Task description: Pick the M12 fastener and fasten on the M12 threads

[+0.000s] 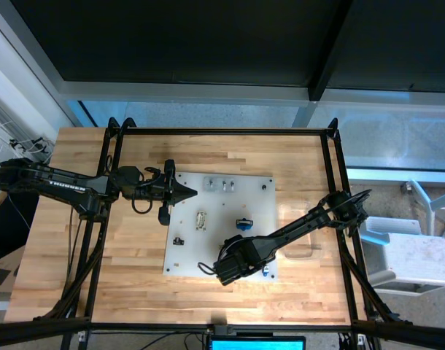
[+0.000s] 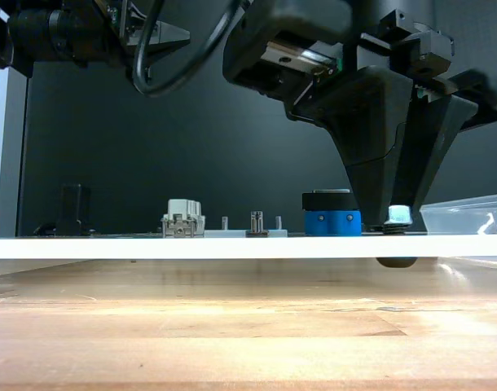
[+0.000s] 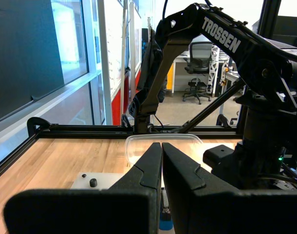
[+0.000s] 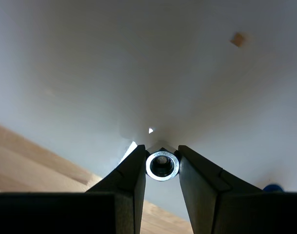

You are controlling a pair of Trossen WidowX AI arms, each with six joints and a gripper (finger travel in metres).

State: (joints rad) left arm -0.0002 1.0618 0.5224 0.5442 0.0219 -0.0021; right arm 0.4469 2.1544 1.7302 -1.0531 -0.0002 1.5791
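Note:
My right gripper (image 4: 162,155) is shut on the small silver M12 nut (image 4: 162,165), which sits between the fingertips with its hole facing the camera. It points down over the near right part of the white board (image 1: 187,255). In the low view the nut (image 2: 399,214) hangs just above the board surface between the dark fingers (image 2: 379,195). A dark bit of the stud (image 2: 392,230) shows under it. I cannot tell whether the nut is on its stud. In the high view the gripper body (image 1: 233,266) hides both. My left gripper (image 3: 161,161) is shut and empty at the board's far left edge.
A blue-topped part (image 1: 243,224) stands mid-board just beyond the right gripper. A grey connector (image 1: 200,220), silver posts (image 1: 225,184) and a black post (image 1: 264,185) stand farther back. The clear tray (image 2: 468,216) lies right of the board.

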